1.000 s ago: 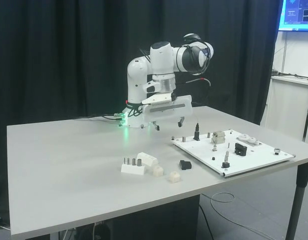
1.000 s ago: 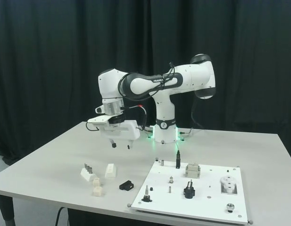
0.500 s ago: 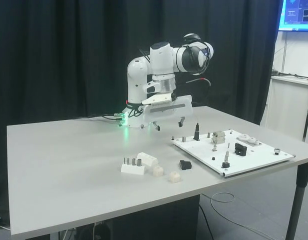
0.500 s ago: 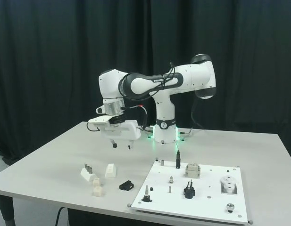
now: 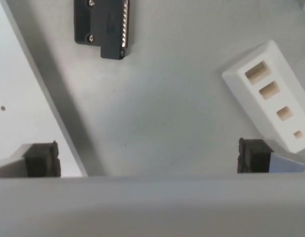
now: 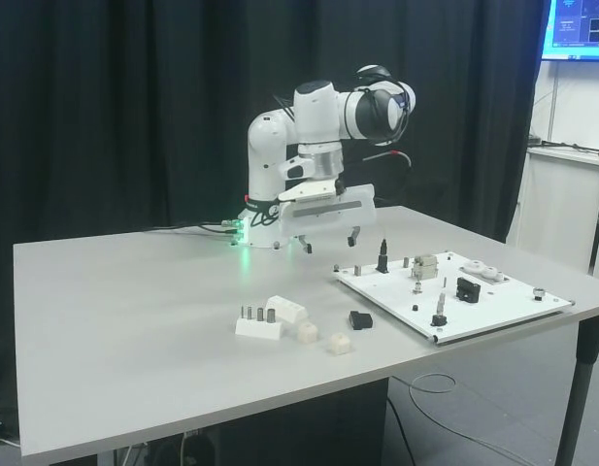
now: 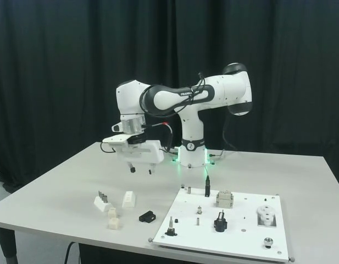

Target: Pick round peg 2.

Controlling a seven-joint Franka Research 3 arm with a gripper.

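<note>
Rising: gripper (image 7: 140, 170) sits a touch higher than a second ago, above bare table (image 6: 124, 291).
Fingers: spread wide, empty.
Round peg 2: cannot tell which peg; pegs stand in white holder (image 6: 256, 324), well apart.
Nearby: white slotted block (image 5: 271, 94), black connector (image 5: 104, 27), white board (image 7: 235, 223).

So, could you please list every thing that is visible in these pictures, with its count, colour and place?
Table: one, grey, under everything.
Board: one, white, on the table in front of the arm's base, carrying small parts.
Peg holder: one, white, beside the board, holding grey pegs.
Slotted block: one, white, next to the peg holder.
Small blocks: two, white, near the table's front edge.
Connector: one, black, between blocks and board.
Arm: one, white.
Gripper: one, open, above the table.
</note>
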